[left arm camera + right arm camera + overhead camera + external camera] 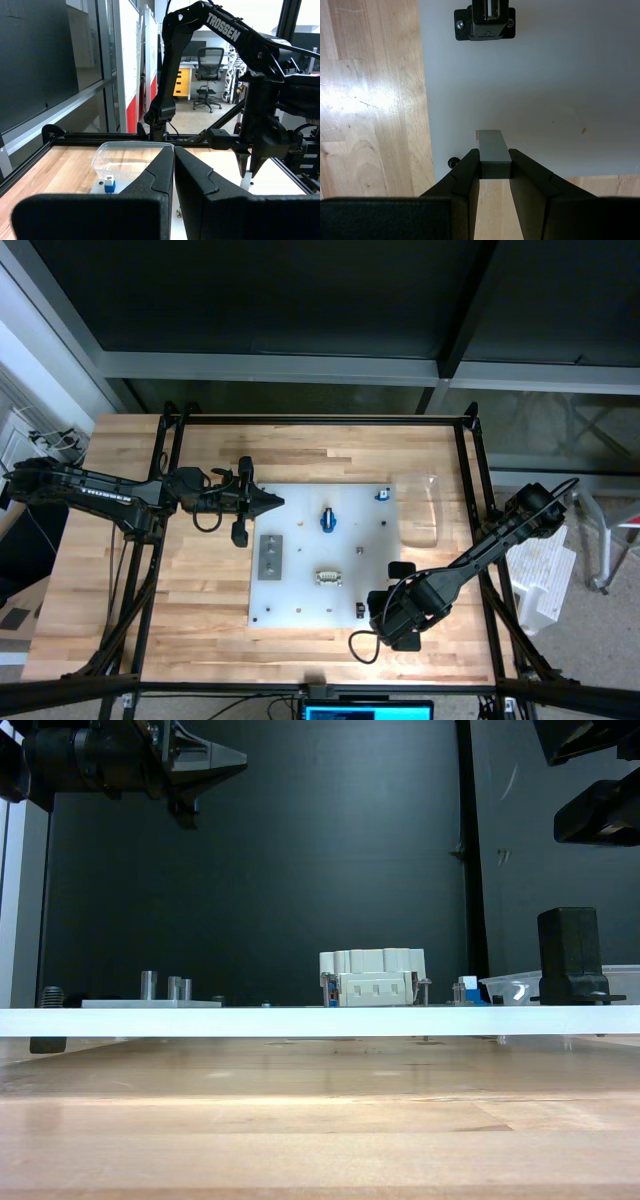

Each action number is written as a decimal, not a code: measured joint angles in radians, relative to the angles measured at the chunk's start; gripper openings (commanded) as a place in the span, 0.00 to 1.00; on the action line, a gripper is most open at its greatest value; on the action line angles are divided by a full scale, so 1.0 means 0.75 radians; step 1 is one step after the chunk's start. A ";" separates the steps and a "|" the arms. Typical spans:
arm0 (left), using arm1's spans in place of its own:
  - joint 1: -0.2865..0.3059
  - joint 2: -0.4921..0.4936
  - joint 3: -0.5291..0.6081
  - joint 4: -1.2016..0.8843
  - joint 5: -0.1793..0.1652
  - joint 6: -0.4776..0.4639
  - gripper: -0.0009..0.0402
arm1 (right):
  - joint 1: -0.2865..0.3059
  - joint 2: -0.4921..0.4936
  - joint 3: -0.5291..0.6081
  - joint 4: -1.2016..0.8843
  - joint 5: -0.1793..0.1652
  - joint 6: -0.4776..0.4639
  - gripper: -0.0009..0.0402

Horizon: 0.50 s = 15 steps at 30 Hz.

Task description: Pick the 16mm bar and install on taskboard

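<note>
16mm bar (494, 146) sits clenched in the right gripper (495, 165) above the taskboard's (545, 85) near edge, seemingly for transport, while the closed, empty left gripper (268, 502) hovers clear at its far-left corner.

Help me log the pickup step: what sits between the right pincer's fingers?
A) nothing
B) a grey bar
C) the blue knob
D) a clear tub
B: the right pincer, over the taskboard's near right corner, is shut on a grey bar; the left pincer hangs shut and empty above the board's far left corner.
</note>
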 measured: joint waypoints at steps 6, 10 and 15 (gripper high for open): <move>0.000 0.000 0.000 0.000 0.000 0.000 0.02 | 0.001 0.000 0.000 0.003 -0.003 0.000 0.02; 0.000 0.000 -0.001 -0.001 0.000 0.000 0.02 | 0.001 0.002 0.001 0.007 -0.011 0.000 0.02; 0.000 0.000 -0.001 0.000 0.000 0.000 0.02 | 0.001 0.004 0.001 0.009 -0.013 -0.001 0.02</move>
